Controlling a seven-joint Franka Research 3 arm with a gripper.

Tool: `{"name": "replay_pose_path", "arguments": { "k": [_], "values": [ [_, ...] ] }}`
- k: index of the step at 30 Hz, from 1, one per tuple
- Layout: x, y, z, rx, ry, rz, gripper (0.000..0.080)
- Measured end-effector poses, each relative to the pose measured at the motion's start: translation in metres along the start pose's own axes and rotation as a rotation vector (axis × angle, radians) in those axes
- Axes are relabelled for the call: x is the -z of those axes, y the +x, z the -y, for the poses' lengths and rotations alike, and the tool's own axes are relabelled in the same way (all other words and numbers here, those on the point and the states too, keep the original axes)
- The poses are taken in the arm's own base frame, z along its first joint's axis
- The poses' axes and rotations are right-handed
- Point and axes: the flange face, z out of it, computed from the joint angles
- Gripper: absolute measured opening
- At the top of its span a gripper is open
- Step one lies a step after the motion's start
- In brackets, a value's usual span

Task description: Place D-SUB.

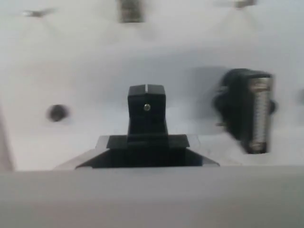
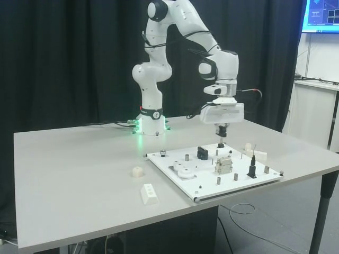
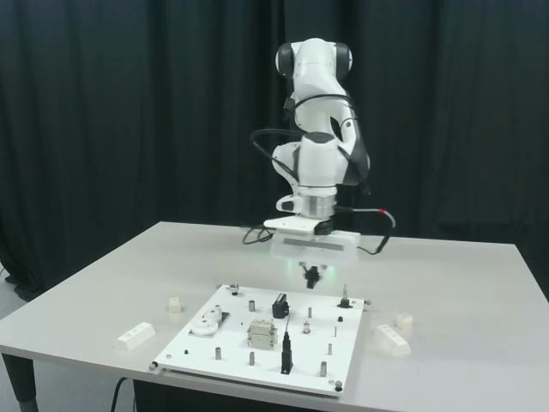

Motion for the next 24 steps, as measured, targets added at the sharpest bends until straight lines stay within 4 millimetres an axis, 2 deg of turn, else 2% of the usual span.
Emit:
{"name": "replay_pose_path", "arguments": {
  "k": [11, 17, 24],
  "values": [
    [0.010, -0.061, 0.046, -0.011, 0.041, 0.001, 0.0153],
    [0.004, -0.098, 0.072, -0.029, 0.046, 0.015, 0.0153],
    [-0.006, -0.128, 0.099, -0.030, 0.046, 0.029, 0.0153]
  ]
}}
